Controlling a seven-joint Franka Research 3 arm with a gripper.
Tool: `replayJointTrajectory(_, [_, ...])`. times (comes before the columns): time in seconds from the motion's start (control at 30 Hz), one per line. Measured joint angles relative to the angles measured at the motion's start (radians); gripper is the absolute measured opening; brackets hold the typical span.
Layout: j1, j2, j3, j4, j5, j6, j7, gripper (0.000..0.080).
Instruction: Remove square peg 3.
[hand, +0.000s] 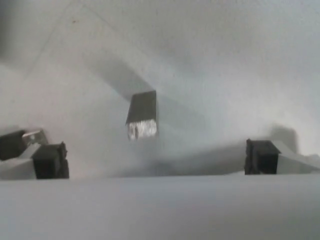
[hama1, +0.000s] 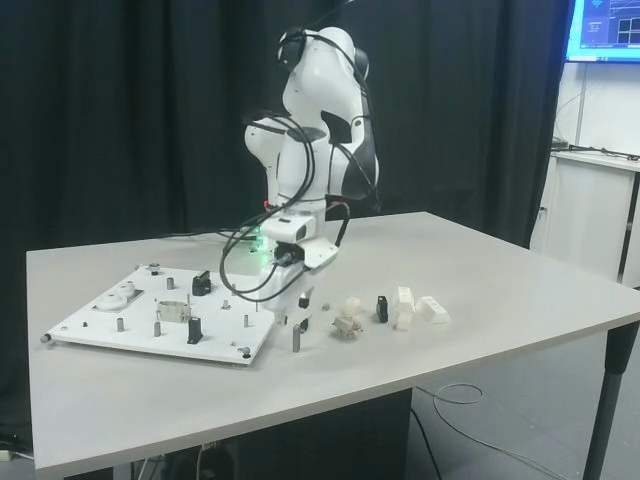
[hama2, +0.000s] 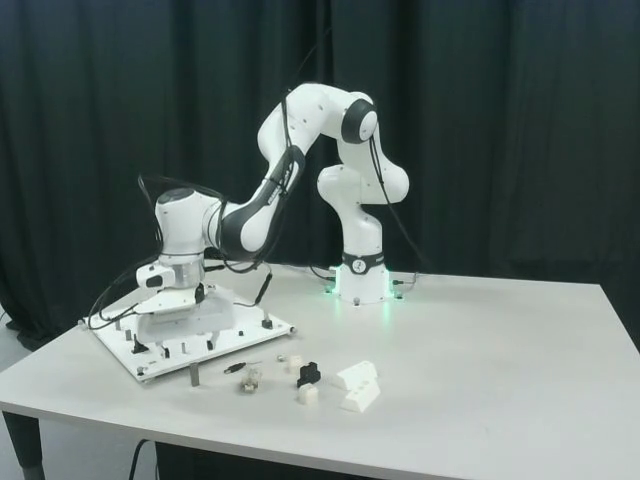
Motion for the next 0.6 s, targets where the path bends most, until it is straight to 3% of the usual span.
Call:
replayJointTrajectory(0.23, [0.0,-0.03,0.0,0.0,-0.03,-0.025,0.018,0.0792])
replayJointTrajectory(0.6, [0.0,-0.044,0.0,0.0,-0.047,-0.04,0.02,0.08])
